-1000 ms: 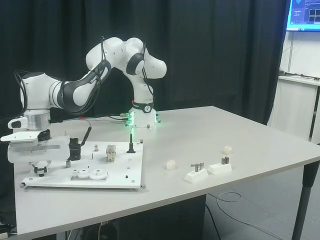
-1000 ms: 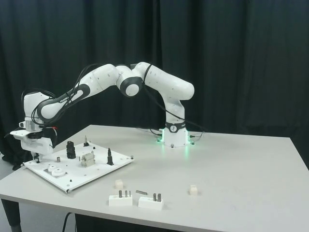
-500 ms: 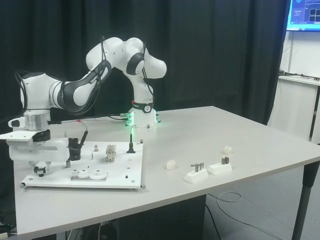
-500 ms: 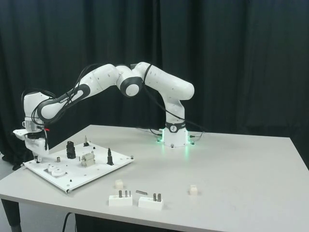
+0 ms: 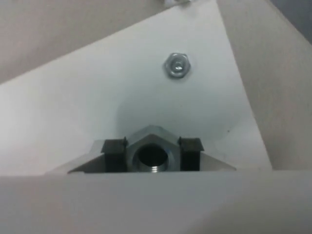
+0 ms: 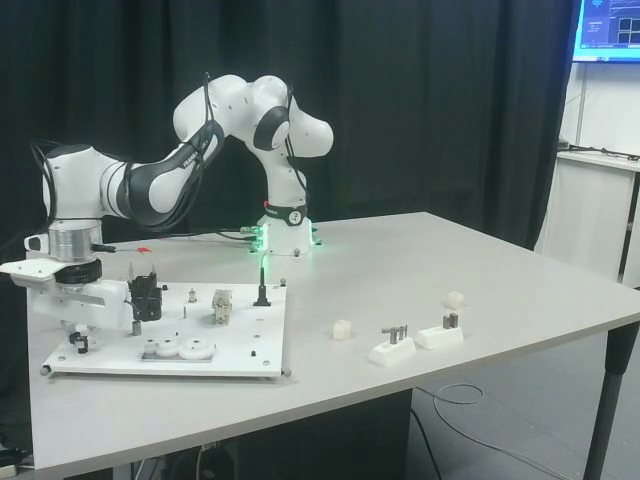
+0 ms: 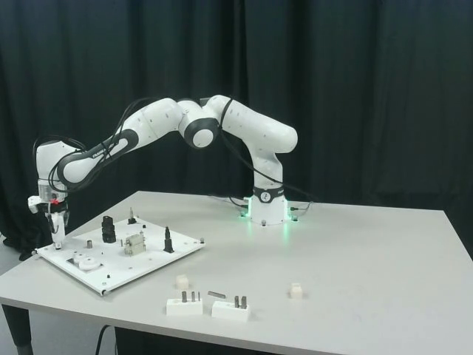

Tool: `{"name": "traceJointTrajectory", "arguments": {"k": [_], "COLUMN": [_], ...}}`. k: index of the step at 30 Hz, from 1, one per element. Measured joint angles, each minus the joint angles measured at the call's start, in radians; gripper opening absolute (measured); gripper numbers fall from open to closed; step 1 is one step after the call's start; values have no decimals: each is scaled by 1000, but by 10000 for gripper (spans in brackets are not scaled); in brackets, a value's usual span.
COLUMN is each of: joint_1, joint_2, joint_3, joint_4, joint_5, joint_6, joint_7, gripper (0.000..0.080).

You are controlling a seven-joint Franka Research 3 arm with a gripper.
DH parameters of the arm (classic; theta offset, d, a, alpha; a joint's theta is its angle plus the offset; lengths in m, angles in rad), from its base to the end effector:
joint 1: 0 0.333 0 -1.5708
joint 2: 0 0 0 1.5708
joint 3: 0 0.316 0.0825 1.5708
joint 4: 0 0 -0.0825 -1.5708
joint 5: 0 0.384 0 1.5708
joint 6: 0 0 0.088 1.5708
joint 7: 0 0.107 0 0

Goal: Insert bolt 4.

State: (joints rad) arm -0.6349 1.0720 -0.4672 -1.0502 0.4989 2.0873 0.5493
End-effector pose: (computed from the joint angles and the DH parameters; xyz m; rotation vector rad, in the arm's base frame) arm 0.4836 -0.6143 0.2144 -2.1113 2.2963 -0.1033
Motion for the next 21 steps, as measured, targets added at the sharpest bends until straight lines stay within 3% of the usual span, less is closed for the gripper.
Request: {"name": "traceJointTrajectory", "arguments": {"k": [14,21], "joint_1": [9,12], "joint_2": [2,3], "joint_3": [-9,-13], "joint_4": [0,0], "joint_5": [-6,-6], "joint_6": [2,3], "joint_7": [359,464], "gripper": [225,225]}}
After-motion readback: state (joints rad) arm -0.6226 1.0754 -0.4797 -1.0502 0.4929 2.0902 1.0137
